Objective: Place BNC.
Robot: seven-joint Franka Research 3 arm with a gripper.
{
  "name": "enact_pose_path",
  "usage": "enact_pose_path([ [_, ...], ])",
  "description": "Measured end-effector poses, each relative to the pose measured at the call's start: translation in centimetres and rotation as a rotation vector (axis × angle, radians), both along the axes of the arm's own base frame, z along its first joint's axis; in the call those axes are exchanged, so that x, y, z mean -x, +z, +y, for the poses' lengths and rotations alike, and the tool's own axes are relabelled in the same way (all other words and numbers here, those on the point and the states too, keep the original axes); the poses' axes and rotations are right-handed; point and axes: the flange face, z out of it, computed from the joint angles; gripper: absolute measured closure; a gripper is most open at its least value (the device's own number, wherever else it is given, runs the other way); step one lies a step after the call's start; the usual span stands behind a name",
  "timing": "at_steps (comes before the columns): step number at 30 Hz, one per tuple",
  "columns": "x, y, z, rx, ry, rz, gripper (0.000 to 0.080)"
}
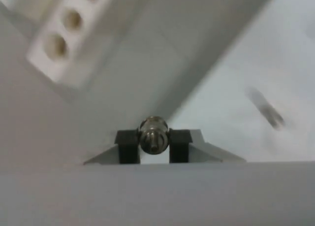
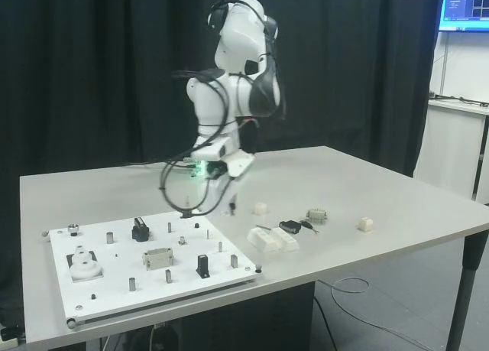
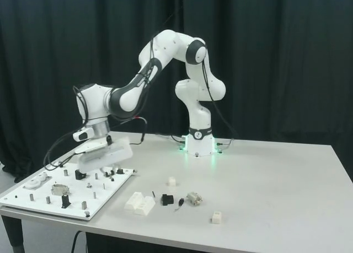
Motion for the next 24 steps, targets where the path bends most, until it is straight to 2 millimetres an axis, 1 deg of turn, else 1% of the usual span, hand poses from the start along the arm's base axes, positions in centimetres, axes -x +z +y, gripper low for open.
enact_pose_path([
  [14, -3.6, 0.4, 11.4, -0.003, -0.126, 0.047, 0.0678],
  [19, -4.4, 0.0, 14.5, 0.027, -0.178, 0.04, 0.0678],
  [24, -5.0, -1.0, 16.7, 0.063, -0.224, 0.03, 0.0678],
])
